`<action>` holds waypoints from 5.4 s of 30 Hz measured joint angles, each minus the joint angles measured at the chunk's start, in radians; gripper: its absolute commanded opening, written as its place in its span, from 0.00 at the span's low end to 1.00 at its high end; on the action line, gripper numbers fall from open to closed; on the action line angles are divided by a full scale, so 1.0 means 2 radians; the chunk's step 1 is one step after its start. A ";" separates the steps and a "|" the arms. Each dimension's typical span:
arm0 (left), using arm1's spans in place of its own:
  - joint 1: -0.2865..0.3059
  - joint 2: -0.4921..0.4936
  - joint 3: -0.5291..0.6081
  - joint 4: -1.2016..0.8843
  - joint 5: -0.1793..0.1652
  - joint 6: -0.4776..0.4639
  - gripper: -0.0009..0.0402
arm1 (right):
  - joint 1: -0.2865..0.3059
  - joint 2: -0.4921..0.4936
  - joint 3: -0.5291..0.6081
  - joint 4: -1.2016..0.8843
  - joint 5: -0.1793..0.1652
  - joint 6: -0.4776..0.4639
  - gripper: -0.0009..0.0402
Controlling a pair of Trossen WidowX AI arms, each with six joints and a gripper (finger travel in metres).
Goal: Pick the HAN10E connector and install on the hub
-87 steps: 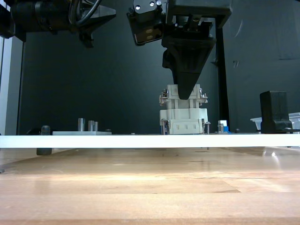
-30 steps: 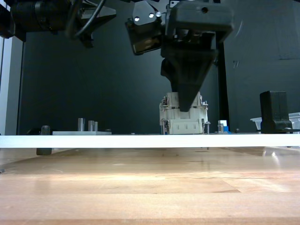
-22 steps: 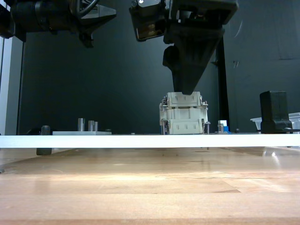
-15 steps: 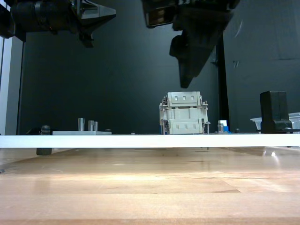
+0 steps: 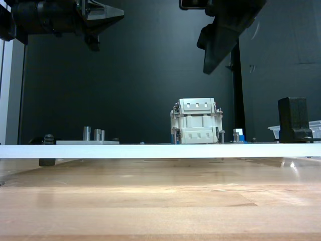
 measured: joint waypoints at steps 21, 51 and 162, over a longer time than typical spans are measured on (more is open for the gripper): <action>0.000 0.000 0.000 0.000 0.000 0.000 0.02 | -0.098 -0.243 -0.317 0.555 0.024 -0.107 0.03; 0.000 0.000 0.000 0.000 0.000 0.000 0.02 | -0.172 -0.292 -0.424 0.707 -0.055 -0.100 0.02; 0.000 0.000 0.000 0.000 0.000 0.000 0.02 | -0.159 -0.289 -0.413 0.693 -0.052 -0.110 0.02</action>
